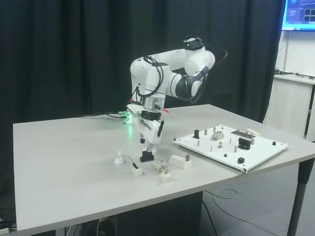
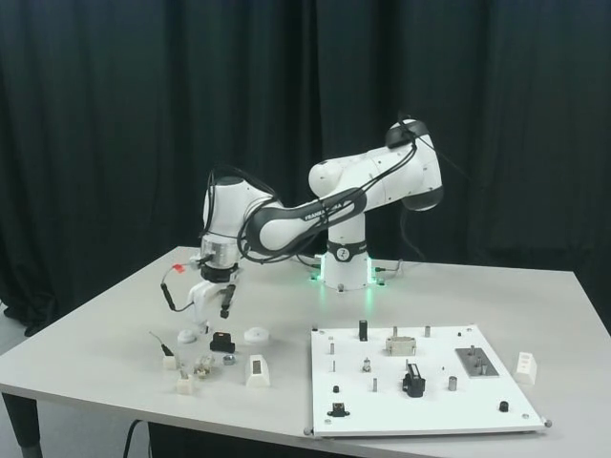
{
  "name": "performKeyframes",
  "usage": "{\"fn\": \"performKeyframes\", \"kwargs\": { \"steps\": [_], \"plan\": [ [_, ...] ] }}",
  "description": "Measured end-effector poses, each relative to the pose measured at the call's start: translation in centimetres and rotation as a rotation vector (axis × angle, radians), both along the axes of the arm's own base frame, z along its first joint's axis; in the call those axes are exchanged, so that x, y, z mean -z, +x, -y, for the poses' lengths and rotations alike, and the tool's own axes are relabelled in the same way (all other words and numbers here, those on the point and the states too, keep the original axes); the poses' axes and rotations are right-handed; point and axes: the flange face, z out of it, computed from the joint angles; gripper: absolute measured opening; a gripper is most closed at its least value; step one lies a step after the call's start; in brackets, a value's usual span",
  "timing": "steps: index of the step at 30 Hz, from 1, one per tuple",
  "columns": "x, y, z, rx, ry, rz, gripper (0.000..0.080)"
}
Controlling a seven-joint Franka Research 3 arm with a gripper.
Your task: Pick D-SUB.
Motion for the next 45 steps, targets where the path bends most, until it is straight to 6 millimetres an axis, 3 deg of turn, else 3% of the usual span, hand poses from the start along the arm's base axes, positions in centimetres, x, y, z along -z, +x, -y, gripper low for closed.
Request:
{"fn": "performKeyframes", "kwargs": {
  "steps": [41,42,45],
  "plan": [
    [4.6,0.5,-0.4,-0.016,-0.001,-0.045,0.0800],
    [4.6,0.5,-0.4,-0.015,-0.001,-0.046,0.0549],
    [4.7,0.5,-0.4,-0.013,0.001,-0.045,0.0549]
  ]
}}
